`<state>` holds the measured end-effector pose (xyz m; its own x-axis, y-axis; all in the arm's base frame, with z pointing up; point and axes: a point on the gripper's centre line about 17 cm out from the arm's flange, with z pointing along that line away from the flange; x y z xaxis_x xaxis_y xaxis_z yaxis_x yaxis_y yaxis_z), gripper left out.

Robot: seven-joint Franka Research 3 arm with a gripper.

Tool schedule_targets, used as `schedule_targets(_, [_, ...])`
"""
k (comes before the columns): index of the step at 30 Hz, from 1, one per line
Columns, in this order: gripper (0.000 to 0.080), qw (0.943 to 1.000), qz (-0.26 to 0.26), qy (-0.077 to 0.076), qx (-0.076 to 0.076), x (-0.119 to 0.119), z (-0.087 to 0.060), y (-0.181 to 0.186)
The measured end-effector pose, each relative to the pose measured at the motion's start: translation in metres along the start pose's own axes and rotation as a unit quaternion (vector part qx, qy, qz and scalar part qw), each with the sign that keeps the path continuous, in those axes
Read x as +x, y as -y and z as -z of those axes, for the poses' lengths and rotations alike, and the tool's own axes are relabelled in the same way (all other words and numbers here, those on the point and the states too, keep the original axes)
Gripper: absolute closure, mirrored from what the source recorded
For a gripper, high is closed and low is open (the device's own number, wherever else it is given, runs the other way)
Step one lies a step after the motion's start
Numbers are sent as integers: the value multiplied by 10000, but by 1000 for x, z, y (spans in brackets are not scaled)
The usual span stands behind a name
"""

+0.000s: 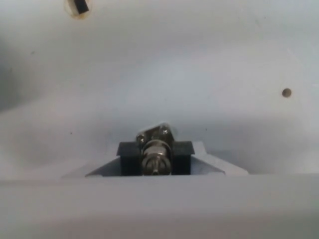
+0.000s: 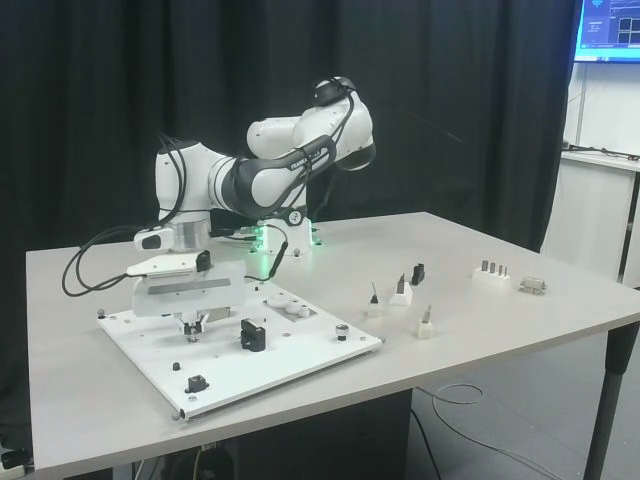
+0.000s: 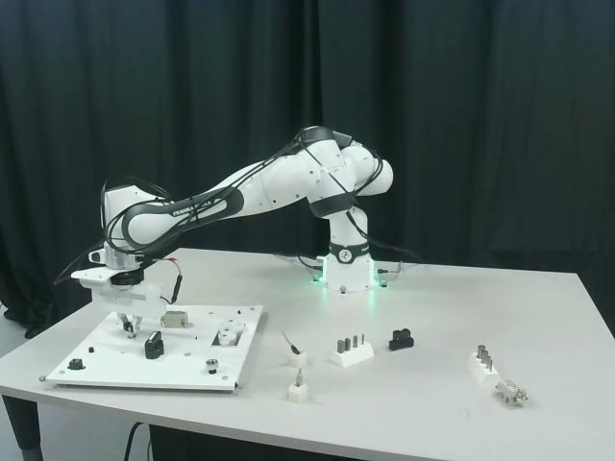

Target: Insert BNC.

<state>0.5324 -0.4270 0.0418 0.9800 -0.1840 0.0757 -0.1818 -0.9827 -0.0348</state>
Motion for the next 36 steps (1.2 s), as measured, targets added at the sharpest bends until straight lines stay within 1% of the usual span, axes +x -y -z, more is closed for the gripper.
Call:
schedule_targets(4, [682,10000,80,4,3,0,0,0])
schedule_targets(11, [682,10000,55,3,5,0,0,0])
schedule_targets(14, [682,9999,-129,3,7,0,0,0])
schedule_targets(19, [682,9975,-705,3,8,0,0,0])
schedule_targets(23, [682,9940,-1093,3,8,0,0,0])
schedule_targets(27, [682,9886,-1503,3,9,0,0,0])
schedule_targets(31, [682,9818,-1900,4,11,0,0,0])
schedule_targets(36, [682,9719,-2354,3,13,0,0,0])
